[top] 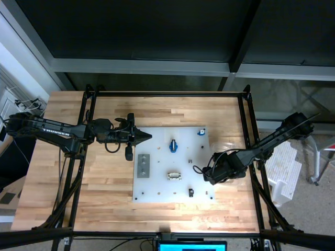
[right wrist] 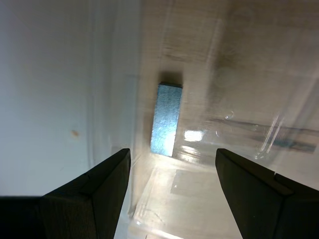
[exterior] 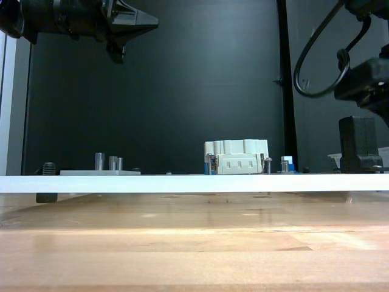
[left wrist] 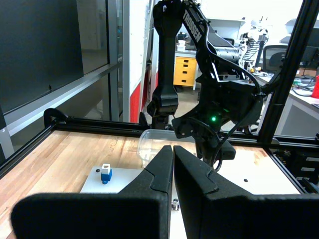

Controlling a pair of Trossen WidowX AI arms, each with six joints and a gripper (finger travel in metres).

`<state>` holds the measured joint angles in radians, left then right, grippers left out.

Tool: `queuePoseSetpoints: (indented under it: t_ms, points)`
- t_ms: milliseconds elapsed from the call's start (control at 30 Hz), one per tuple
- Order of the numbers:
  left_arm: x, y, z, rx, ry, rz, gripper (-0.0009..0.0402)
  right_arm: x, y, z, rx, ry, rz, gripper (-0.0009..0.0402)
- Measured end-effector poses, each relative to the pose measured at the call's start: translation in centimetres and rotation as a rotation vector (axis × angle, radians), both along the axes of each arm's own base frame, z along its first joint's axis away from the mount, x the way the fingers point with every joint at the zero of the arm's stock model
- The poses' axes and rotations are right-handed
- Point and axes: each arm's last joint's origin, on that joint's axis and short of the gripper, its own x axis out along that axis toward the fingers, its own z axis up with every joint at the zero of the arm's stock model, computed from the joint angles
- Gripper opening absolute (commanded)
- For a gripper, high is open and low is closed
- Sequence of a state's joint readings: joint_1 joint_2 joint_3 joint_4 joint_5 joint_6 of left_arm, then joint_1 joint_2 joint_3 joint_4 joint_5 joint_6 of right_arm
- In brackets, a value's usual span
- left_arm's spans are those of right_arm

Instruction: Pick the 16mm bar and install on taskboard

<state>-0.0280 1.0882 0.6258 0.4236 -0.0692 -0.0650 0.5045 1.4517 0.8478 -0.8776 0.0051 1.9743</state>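
Note:
The 16mm bar (right wrist: 167, 119), a short grey metal piece, lies free and flat inside a clear plastic container (right wrist: 199, 199), clear of the board. My right gripper (right wrist: 172, 154) hovers over it, open, one finger on each side and nothing between them. From above, the right gripper (top: 212, 170) sits at the right edge of the white taskboard (top: 157, 191), beside the container (top: 226, 146). My left gripper (top: 144, 137) is shut and holds nothing, raised over the board's left edge and pointing right. In its own view the left gripper (left wrist: 173, 149) faces the right arm.
On the board are a grey block with pegs (top: 143, 167), a white connector (top: 174, 176), a blue part (top: 173, 146) and a small blue piece (top: 200, 132). A black frame (top: 246, 120) runs round the wooden table.

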Motion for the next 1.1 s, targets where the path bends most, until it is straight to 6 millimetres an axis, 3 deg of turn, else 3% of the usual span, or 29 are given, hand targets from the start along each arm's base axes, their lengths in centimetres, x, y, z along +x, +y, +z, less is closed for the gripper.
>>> queuePoseSetpoints:
  t_ms: [1100]
  points:
    - [0.0,0.0,0.0,0.000,0.000,0.000,0.0001,0.3,0.6,-2.3,-0.012,0.047,-0.105,0.0232]
